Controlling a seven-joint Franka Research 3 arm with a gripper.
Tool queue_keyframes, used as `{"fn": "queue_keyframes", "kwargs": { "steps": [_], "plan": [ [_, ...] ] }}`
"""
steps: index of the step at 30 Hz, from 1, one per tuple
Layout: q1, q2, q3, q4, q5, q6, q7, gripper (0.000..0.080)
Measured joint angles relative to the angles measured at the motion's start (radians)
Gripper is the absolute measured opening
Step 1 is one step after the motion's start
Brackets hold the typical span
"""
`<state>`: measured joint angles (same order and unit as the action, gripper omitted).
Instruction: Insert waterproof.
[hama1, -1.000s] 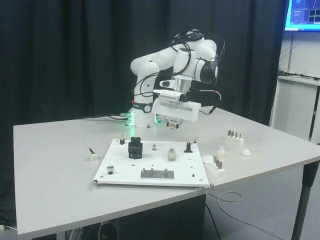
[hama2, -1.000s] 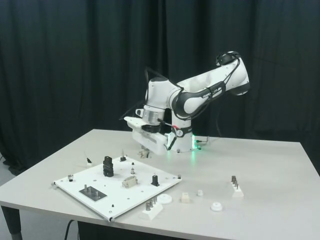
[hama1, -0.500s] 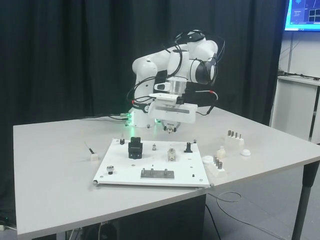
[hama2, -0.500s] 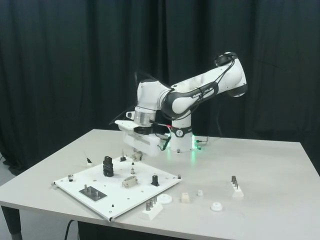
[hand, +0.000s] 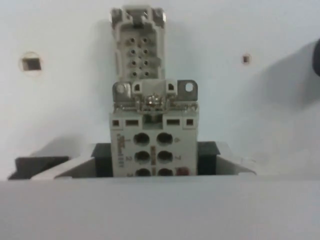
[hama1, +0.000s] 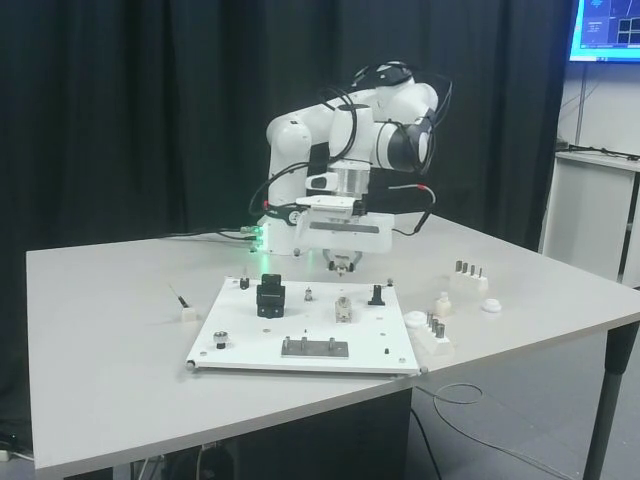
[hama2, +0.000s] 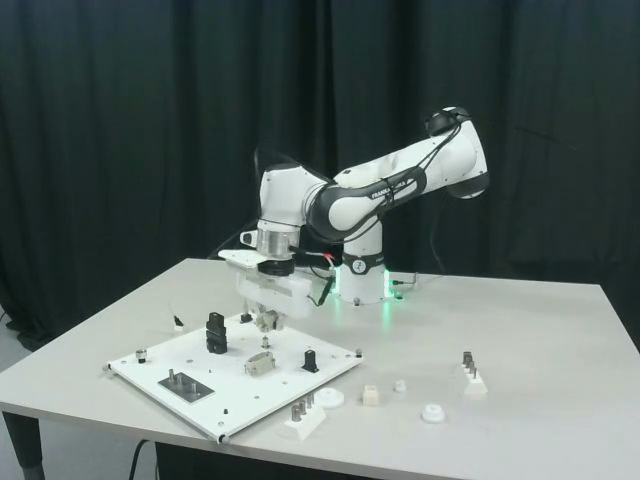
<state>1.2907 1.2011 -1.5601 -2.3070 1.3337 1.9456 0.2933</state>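
In the wrist view my gripper (hand: 154, 161) is shut on the waterproof connector plug (hand: 152, 135), a grey-white block with numbered round holes and a metal flange. Black fingers (hand: 207, 150) press on its two sides. Below it on the white board (hand: 260, 110) lies the matching socket (hand: 139, 50) with its pin holes facing up. The plug hangs above the socket, apart from it. In the room views the gripper (hama1: 343, 262) (hama2: 265, 322) hovers over the board's far half, with the socket (hama1: 343, 308) (hama2: 259, 363) a little nearer the board's front.
The board (hama1: 250, 335) also carries a black block (hama1: 270, 297), a grey plate with pegs (hama1: 312, 347) and a small black part (hama1: 376, 294). White holders with pins (hama1: 433, 330) (hama1: 469, 272) and a white disc (hama1: 490, 305) stand beside the board.
The arm has swung the gripper with the plug away from the robot's base and over the white board, closer to the socket.
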Motion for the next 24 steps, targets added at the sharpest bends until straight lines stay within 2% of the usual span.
{"fn": "queue_keyframes", "kwargs": {
  "steps": [13, 24],
  "plan": [
    [-0.081, 0.039, 0.001, 0.106, 0.005, -0.037, 0.0, 0.0316],
    [-0.172, 0.046, 0.021, 0.19, 0.005, -0.08, 0.0, 0.0316]
  ]
}}
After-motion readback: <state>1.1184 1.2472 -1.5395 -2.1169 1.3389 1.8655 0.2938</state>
